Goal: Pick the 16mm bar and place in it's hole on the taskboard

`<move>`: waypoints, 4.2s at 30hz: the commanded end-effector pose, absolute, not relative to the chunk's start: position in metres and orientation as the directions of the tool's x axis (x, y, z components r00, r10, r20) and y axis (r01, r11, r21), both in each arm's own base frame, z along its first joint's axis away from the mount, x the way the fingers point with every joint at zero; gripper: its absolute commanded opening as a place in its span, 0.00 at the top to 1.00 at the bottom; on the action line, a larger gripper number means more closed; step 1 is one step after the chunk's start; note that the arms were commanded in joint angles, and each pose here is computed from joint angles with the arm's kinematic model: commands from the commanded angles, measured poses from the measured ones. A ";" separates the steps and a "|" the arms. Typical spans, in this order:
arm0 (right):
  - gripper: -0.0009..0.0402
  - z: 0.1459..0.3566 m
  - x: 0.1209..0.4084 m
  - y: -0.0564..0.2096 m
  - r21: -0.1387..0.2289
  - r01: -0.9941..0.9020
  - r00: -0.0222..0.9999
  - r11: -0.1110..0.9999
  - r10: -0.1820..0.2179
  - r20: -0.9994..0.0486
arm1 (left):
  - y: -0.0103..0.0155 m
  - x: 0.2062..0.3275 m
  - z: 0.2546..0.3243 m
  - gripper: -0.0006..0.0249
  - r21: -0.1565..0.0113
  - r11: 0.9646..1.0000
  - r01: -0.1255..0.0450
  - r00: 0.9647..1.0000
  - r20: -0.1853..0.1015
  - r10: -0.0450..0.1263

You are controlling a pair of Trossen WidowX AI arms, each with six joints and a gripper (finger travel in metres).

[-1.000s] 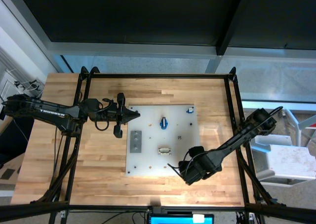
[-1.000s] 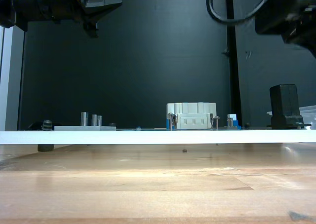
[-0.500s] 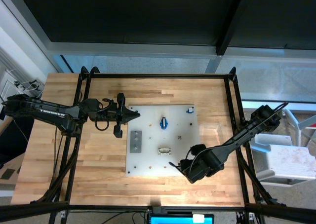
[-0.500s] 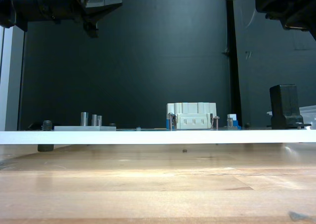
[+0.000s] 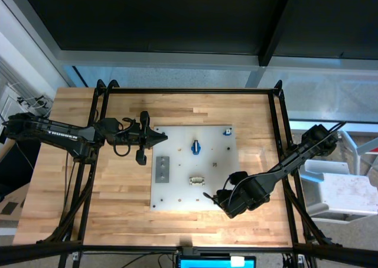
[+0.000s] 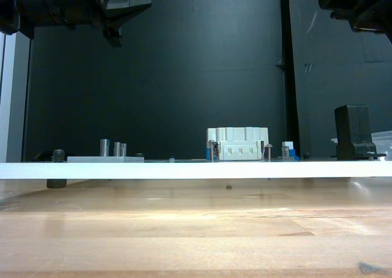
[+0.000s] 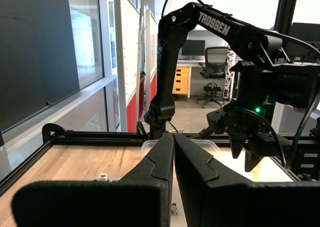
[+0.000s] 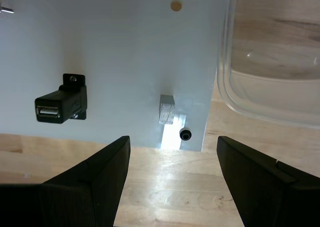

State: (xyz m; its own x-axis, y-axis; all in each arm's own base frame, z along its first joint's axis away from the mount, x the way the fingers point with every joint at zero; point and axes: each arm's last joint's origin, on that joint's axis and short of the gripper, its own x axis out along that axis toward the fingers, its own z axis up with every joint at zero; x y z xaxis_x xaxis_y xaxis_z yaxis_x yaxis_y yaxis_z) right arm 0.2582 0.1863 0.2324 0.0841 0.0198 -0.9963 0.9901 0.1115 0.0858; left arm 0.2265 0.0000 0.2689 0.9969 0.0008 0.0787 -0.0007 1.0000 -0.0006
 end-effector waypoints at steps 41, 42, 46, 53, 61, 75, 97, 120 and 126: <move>0.39 0.233 0.260 0.188 0.112 0.988 0.109 0.110 0.038 -0.993 | 0.0000 0.226 0.2691 0.98 0.000 1.000 0.000 0.997 0.079 0.000; 0.39 0.233 0.261 0.188 0.112 0.988 0.109 0.110 0.038 -0.993 | 0.0000 0.226 0.2691 0.98 0.000 1.000 0.000 0.997 0.079 0.000; 0.39 0.233 0.260 0.188 0.112 0.987 0.109 0.110 0.038 -0.993 | 0.0000 0.226 0.2691 0.97 -0.001 1.000 0.000 0.997 0.079 0.000; 0.39 0.233 0.261 0.188 0.112 0.988 0.109 0.110 0.038 -0.993 | 0.0000 0.226 0.2691 0.98 0.000 1.000 0.000 0.997 0.079 0.000; 0.39 0.233 0.260 0.188 0.112 0.988 0.109 0.110 0.038 -0.993 | 0.0000 0.226 0.2691 0.98 -0.001 1.000 0.000 0.997 0.079 0.000; 0.39 0.233 0.261 0.188 0.112 0.988 0.109 0.110 0.038 -0.993 | 0.0000 0.226 0.2691 0.98 -0.001 1.000 0.000 0.997 0.079 0.000; 0.39 0.233 0.261 0.189 0.121 0.987 0.117 0.109 0.044 -0.992 | 0.0000 0.226 0.2691 0.98 -0.001 1.000 0.000 0.997 0.079 0.000; 0.39 0.233 0.262 0.189 0.125 0.986 0.120 0.109 0.046 -0.992 | 0.0001 0.226 0.2691 0.98 -0.001 1.000 -0.001 0.997 0.079 0.001; 0.39 0.233 0.262 0.189 0.125 0.986 0.120 0.109 0.046 -0.992 | 0.0000 0.226 0.2691 0.98 0.000 1.000 0.000 0.997 0.079 0.000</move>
